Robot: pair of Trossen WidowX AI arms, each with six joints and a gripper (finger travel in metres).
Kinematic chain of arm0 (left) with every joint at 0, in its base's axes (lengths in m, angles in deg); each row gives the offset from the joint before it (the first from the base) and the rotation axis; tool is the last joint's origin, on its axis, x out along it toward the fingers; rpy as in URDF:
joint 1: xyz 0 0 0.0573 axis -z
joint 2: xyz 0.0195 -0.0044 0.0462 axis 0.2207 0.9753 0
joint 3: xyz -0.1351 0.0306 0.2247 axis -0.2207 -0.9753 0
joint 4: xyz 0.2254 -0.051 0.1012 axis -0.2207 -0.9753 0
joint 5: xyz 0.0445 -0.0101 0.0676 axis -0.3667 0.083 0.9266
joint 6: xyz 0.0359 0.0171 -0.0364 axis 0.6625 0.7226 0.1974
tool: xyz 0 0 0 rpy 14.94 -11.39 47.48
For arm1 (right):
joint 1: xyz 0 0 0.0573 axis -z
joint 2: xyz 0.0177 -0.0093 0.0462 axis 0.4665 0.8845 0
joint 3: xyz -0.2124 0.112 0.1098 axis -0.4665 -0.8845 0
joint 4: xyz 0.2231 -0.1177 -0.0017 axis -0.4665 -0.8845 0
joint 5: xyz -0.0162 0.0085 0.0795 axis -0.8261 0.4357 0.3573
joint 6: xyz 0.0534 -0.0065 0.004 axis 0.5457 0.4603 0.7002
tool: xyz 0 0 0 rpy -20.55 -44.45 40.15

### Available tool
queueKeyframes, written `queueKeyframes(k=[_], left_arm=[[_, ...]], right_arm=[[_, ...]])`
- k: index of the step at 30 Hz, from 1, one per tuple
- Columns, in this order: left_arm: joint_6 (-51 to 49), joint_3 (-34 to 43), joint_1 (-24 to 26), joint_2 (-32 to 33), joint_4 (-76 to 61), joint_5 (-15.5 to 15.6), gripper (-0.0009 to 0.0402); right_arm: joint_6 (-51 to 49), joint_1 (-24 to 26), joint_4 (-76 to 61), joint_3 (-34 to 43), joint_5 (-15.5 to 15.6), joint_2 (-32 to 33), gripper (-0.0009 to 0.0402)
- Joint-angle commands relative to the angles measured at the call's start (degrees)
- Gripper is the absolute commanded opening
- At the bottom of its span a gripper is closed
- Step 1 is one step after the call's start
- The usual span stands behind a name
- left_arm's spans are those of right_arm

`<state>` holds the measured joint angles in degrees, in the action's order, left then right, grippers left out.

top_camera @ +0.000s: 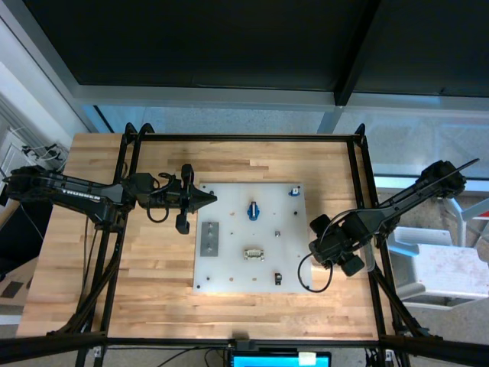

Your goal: Pick the 16mm bar and place in it's hole on the taskboard

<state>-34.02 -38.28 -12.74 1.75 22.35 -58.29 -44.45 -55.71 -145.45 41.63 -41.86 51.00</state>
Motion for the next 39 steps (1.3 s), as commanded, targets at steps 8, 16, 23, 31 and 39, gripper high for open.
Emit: queueKeyframes(k=[8,16,23,31,39], left_arm=[[0.0,0.0,0.0,0.0,0.0,0.0,0.0000],[0.0,0.0,0.0,0.0,0.0,0.0,0.0000],[0.0,0.0,0.0,0.0,0.0,0.0,0.0000],[0.0,0.0,0.0,0.0,0.0,0.0,0.0000],[0.0,0.0,0.0,0.0,0.0,0.0,0.0000]], right_arm=[[-3.0,-0.1,0.3,-2.4,-3.0,0.0,0.0193],[-5.0,0.9,0.7,-2.9,-3.1,-0.2,0.0192],[-7.5,2.4,1.1,-2.9,-3.0,-0.2,0.0193],[-8.7,3.3,2.7,-4.6,-3.0,-0.2,0.0192],[-9.2,3.7,4.3,-6.2,-3.1,-0.2,0.0192]])
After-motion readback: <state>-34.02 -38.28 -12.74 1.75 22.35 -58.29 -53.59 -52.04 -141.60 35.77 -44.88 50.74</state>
